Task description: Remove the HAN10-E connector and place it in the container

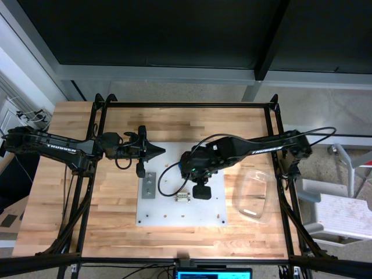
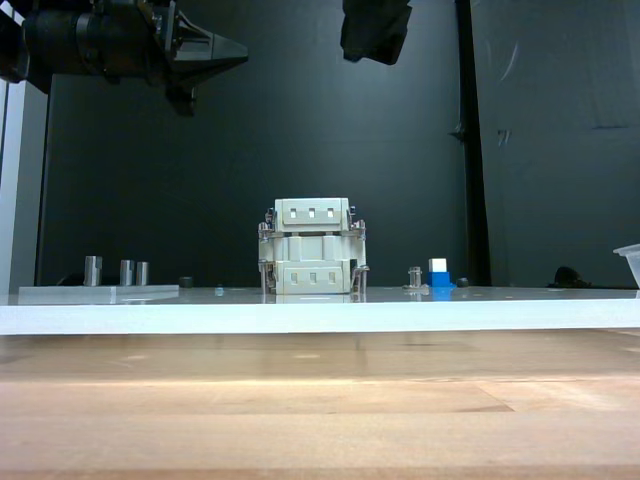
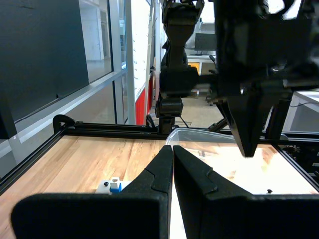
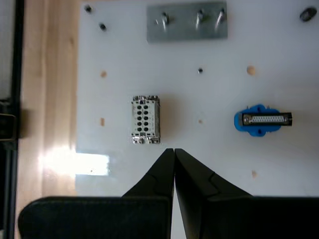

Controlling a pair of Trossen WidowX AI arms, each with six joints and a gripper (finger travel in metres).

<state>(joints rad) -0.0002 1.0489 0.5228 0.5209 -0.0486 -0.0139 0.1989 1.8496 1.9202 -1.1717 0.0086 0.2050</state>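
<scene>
The HAN10-E connector [image 1: 183, 197] [image 2: 310, 248] [image 4: 145, 119], a pale grey-beige block with metal clips, stands on the white board [image 1: 192, 212] near its front middle. My right gripper [image 1: 201, 192] [image 2: 375, 30] [image 4: 174, 150] hangs shut well above the board, just right of the connector and apart from it, holding nothing. My left gripper [image 1: 160, 151] [image 2: 228, 48] [image 3: 172, 148] is shut and empty, held high over the board's back left, pointing right. The clear container [image 1: 256, 196] [image 3: 199, 137] sits on the table right of the board.
A flat grey metal plate [image 1: 149, 186] [image 2: 95, 291] [image 4: 187, 22] with upright pins lies at the board's left. A small blue part [image 2: 437, 277] [image 4: 261, 120] [image 3: 114, 185] stands on the board behind the connector. Black frame rails [image 1: 186, 105] border the table.
</scene>
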